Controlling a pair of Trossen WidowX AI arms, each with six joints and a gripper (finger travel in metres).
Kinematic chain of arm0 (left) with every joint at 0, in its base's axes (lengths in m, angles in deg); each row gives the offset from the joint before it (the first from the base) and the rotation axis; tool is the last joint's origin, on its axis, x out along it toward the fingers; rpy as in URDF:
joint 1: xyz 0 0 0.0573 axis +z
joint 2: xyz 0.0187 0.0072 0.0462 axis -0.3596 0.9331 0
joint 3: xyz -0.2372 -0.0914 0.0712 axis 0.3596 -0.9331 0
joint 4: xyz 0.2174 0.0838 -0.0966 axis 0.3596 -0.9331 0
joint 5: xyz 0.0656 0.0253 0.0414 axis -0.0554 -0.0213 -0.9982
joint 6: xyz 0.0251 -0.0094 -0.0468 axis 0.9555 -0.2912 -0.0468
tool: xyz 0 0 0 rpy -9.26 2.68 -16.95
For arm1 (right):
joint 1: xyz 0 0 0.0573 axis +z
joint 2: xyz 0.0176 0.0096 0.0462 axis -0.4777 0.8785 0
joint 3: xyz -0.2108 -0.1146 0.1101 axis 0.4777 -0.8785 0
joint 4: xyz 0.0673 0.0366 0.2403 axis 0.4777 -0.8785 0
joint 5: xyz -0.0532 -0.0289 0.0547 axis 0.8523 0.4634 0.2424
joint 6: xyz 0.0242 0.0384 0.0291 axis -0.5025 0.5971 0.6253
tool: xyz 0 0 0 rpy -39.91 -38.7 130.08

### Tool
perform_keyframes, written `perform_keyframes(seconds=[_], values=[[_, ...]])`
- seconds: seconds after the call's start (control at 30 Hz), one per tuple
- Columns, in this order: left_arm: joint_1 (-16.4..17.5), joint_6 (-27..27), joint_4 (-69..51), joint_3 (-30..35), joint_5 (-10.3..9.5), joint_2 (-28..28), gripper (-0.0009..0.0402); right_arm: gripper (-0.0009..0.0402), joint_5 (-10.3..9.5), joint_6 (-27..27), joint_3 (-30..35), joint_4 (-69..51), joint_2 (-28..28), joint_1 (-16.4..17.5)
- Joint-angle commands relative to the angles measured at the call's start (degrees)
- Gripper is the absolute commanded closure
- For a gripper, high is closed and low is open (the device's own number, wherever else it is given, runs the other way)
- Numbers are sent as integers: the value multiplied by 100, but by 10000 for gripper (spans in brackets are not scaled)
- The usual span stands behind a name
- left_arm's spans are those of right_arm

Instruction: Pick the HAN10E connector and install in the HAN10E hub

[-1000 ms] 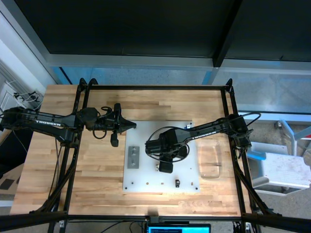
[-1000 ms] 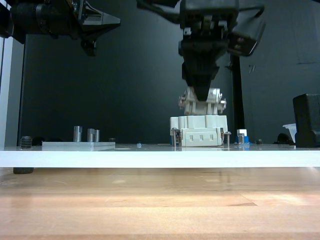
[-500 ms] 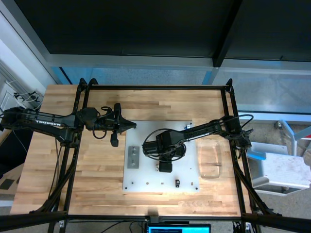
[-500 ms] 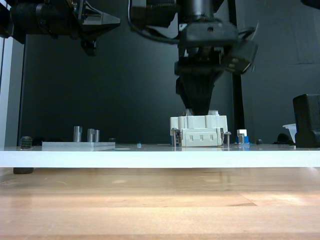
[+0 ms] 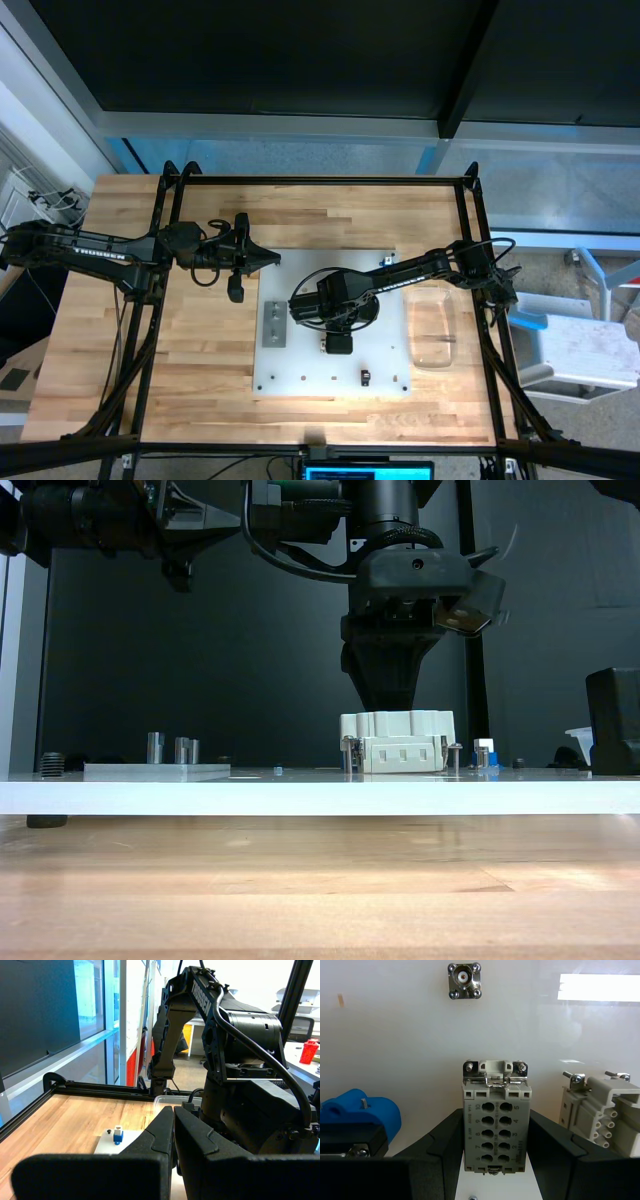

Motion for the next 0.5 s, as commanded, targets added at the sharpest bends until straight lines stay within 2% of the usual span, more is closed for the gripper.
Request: perform_keyframes(seconds=[0.03,0.5], values=[[0,2,2,0,0,2,393,381,2,-20,-11,11,-4,2],[0,2,2,0,0,2,393,381,-9,-109,-17,66,70,0]])
